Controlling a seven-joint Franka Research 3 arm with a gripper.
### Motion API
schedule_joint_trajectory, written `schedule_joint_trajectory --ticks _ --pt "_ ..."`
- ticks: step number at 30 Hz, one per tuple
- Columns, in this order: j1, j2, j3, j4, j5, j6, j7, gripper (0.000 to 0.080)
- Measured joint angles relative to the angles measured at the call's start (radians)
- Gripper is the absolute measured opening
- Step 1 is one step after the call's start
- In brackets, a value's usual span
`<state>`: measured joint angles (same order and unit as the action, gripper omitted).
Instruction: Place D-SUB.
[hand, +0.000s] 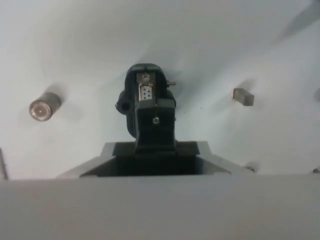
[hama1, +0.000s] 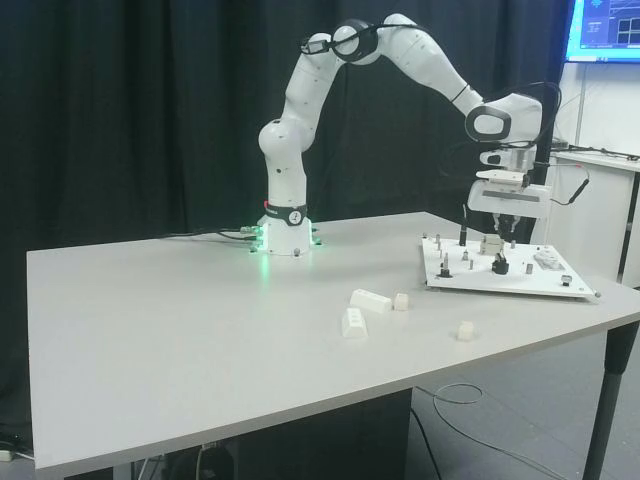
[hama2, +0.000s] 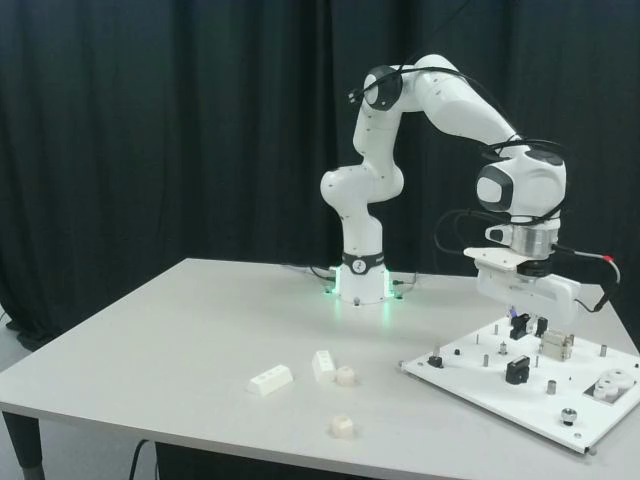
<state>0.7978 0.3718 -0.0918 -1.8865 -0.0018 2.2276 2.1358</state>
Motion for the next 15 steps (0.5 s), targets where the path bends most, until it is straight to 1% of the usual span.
schedule_joint_trajectory --ticks 5,9,15 --pt "0.0 0.0 -0.004 0.0 -0.004 0.0 -0.007 0.0154" --pt "0.0 0.0 -0.013 0.0 -0.012 0.002 -0.016 0.0154" --pt "0.0 0.002 -0.044 0.002 -0.034 0.01 -0.044 0.0154"
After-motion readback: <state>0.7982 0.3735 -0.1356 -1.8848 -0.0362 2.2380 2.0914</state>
